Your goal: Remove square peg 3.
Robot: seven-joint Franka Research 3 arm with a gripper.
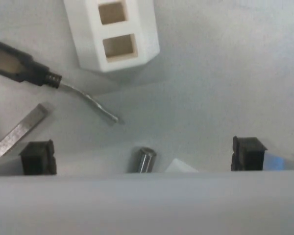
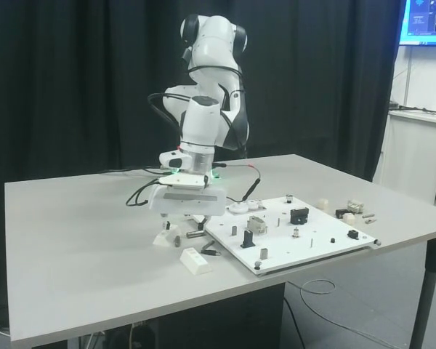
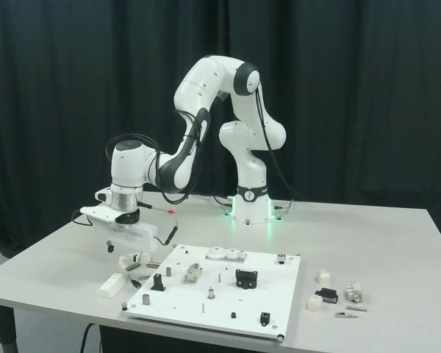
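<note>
1. Square grey metal peg (image 1: 19, 131) lay flat on the grey table (image 1: 210, 73), beside one finger of the pincer (image 1: 143, 155).
2. Pincer was open, holding nothing.
3. I think the peg was already out; next, lift away.

Beside the matt white plastic block (image 1: 115, 32) with square holes lie a dull metal bar (image 1: 19, 131), a black plastic plug (image 1: 22, 66) and a glossy metal pin (image 1: 144, 160), all on the smooth matt grey table (image 1: 210, 78)
</note>
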